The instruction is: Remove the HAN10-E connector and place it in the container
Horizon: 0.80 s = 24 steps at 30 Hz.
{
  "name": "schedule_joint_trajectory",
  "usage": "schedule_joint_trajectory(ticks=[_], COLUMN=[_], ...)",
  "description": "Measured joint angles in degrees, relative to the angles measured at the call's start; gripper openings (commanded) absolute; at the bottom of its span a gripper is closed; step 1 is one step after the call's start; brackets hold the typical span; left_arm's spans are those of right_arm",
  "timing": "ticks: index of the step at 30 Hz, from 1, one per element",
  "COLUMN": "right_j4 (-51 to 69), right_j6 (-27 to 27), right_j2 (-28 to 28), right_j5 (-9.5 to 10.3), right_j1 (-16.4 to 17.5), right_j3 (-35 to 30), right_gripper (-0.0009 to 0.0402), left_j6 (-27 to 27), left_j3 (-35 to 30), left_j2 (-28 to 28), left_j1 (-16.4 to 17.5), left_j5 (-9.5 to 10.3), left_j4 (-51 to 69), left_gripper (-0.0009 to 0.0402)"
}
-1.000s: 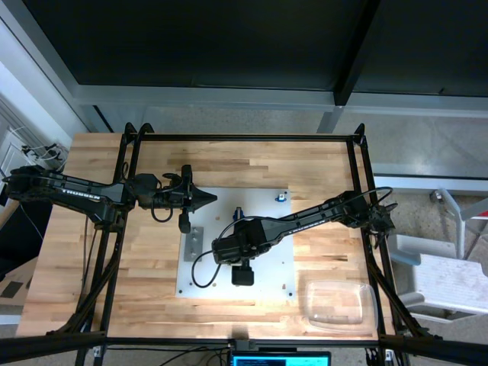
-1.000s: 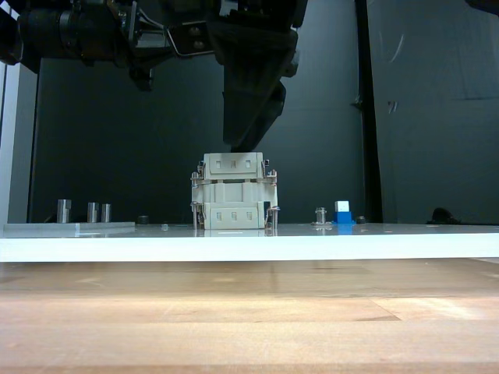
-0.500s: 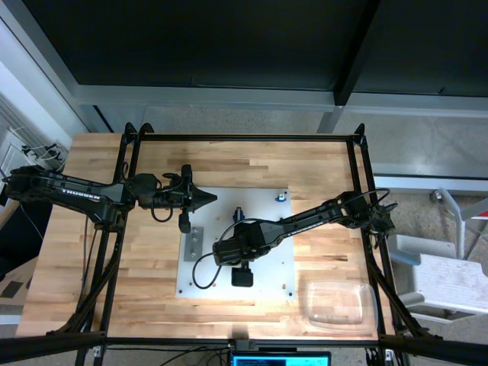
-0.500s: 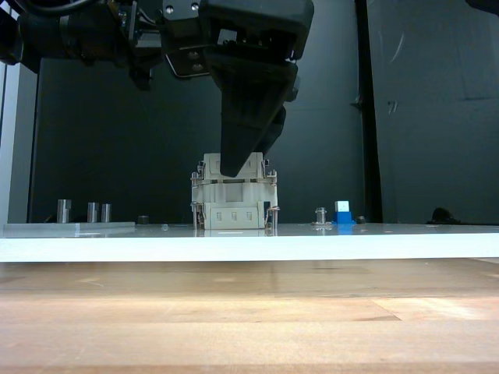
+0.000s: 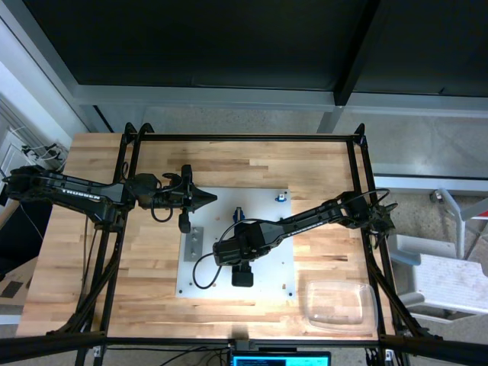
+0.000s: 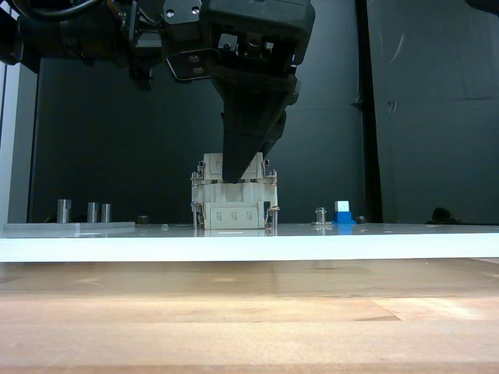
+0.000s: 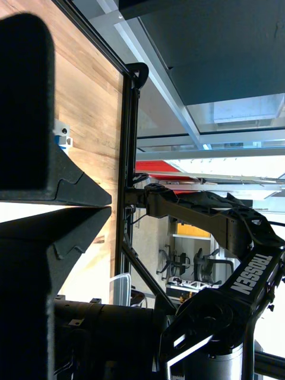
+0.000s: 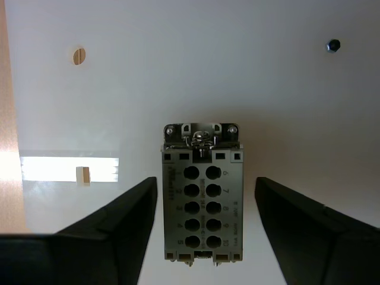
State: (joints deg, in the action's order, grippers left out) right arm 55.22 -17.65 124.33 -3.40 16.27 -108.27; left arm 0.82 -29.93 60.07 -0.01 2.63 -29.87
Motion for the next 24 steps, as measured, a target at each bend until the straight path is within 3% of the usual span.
schedule_joint_trajectory(ticks=[12, 18, 24], right_j4=[-0.04, 1.53, 1.25], right_j6=[0.39, 1.49, 1.88], right_j2=[-0.17, -0.2, -0.48], right_j5=[0.15, 0.46, 0.63], right_j1=[0.0, 0.11, 0.22], right_j3=[0.0, -1.51, -2.78], right_gripper=[0.0051, 0.0025, 0.0026], left_j6=[0.0, 0.0, -0.02], left_j3=[-0.02, -0.02, 0.0], left_j2=[0.0, 0.0, 0.0], left_j1=[0.0, 0.0, 0.0], left_j5=[0.0, 0.02, 0.0], left_j4=[0.0, 0.02, 0.0], left_gripper=[0.0, 0.0, 0.0])
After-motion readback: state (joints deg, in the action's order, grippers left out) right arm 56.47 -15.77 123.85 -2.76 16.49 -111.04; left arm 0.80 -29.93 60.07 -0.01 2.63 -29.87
